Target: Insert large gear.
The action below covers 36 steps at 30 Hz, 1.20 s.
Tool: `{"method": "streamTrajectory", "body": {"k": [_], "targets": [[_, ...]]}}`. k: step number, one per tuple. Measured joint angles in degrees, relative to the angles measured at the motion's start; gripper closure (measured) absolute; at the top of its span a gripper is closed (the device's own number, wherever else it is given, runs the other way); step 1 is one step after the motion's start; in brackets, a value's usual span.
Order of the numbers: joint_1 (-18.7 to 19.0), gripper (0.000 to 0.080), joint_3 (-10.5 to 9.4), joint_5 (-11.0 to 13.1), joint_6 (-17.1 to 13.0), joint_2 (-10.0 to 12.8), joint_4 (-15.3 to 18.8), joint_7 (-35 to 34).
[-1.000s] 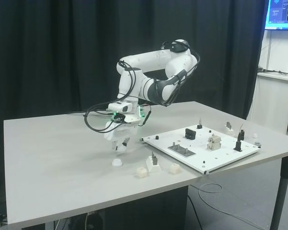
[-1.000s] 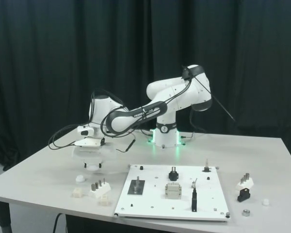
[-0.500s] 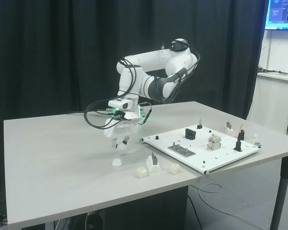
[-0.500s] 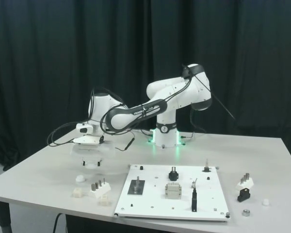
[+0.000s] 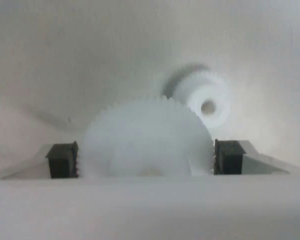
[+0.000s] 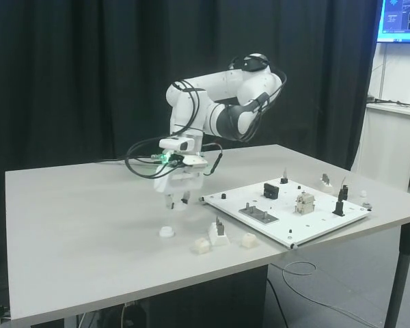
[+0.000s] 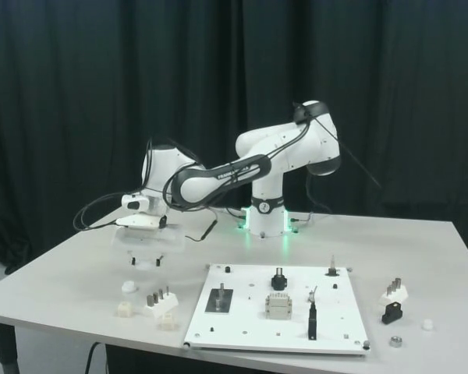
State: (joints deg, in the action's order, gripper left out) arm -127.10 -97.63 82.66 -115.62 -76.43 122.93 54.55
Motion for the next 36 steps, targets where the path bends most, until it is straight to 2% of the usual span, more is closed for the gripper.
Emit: {"method": "streamTrajectory", "body": {"k": [8, 19, 36], "targets": [[0.21, 0.0209, 0.87, 0.49, 1.61, 0.34, -2.88, -2.06], [0.73, 0.0209, 1.93, 3.64, 4.92, 0.76, -7.1, -5.46], [1.48, 0.0209, 1.96, 4.44, 7.98, 0.97, -14.78, -11.57]]}}
